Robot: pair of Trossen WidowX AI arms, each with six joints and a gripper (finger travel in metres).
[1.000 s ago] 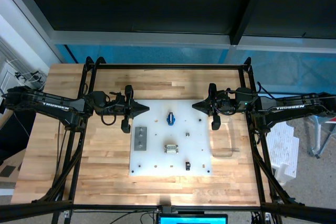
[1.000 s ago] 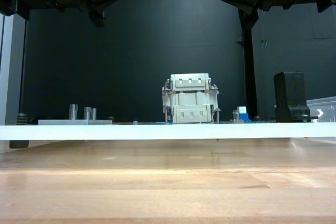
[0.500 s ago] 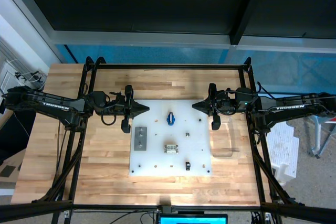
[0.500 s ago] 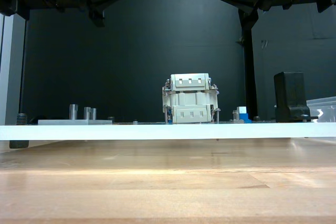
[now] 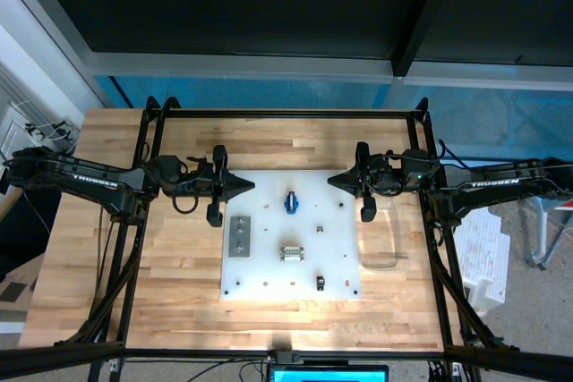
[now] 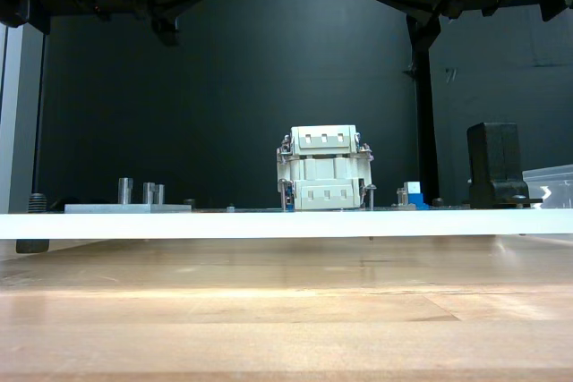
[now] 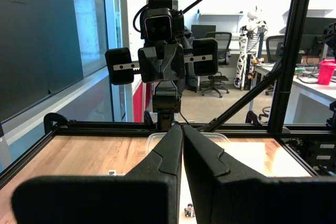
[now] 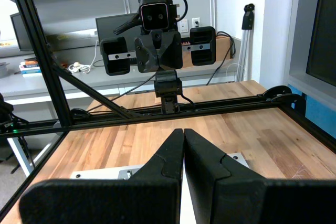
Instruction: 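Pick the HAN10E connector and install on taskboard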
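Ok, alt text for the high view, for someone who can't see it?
The HAN10E connector sits near the middle of the white taskboard on a wooden table. The left gripper and right gripper, both shut, hang above the board's far corners, tips pointing at each other.

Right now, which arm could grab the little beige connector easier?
Probably right, barely. Left gripper and right gripper both hang shut, high, about equally far from the HAN10E connector, but the grey block stands on the left arm's side.
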